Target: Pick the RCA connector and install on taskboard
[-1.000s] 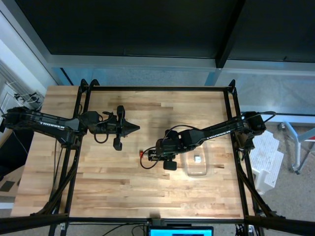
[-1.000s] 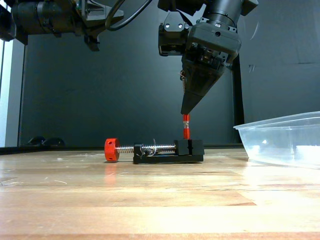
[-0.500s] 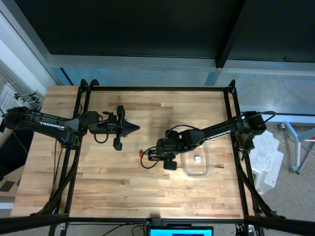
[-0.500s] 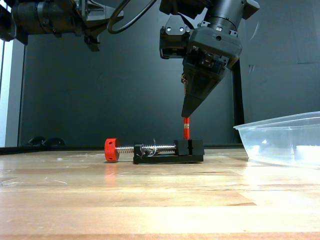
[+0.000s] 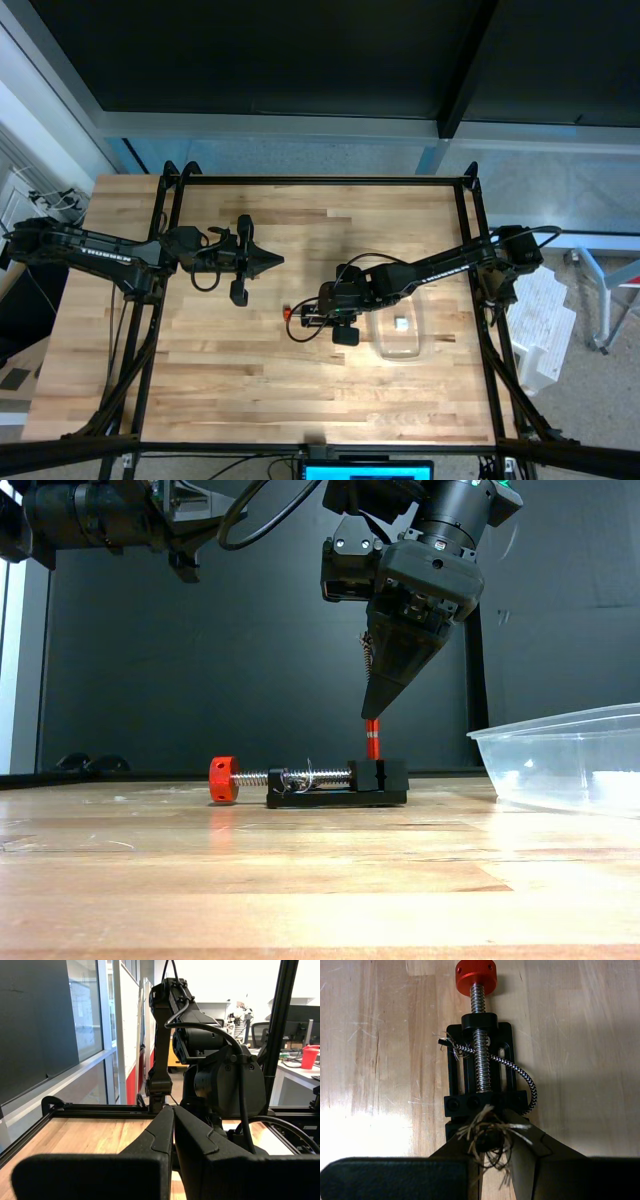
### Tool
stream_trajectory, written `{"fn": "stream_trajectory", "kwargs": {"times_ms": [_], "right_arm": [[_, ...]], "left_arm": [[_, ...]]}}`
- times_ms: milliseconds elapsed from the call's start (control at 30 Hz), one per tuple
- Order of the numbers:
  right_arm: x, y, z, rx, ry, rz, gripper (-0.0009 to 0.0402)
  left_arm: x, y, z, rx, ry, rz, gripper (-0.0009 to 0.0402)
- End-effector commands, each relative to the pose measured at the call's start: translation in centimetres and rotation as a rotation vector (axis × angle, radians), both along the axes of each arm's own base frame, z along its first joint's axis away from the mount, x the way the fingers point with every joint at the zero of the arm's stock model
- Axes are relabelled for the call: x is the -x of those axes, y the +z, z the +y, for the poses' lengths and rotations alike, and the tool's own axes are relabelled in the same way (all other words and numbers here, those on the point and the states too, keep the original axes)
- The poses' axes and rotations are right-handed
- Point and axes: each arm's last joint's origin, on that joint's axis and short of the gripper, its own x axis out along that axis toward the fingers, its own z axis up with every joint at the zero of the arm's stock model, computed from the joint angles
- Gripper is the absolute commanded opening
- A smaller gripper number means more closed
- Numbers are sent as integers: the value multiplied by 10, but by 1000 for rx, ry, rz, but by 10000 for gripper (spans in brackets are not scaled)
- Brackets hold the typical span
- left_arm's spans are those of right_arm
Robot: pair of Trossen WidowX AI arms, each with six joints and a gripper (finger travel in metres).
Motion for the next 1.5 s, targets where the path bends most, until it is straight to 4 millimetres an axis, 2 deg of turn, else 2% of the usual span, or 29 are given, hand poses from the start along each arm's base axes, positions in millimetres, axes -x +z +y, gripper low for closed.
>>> {"fn": "stream_trajectory", "kwargs": {"times_ms": [33, 500, 1200, 1500], "right_arm": [[0, -3, -1, 4, -1, 12, 0], [1, 0, -1, 9, 13, 5, 6], [10, 25, -2, 0, 11, -50, 146], [22, 44, -3, -4, 14, -68, 180]], "left_arm": [[0, 0, 0, 0, 0, 0, 0], [0, 0, 0, 0, 0, 0, 0], [0, 0, 0, 0, 0, 0, 0], [0, 0, 0, 0, 0, 0, 0]]}}
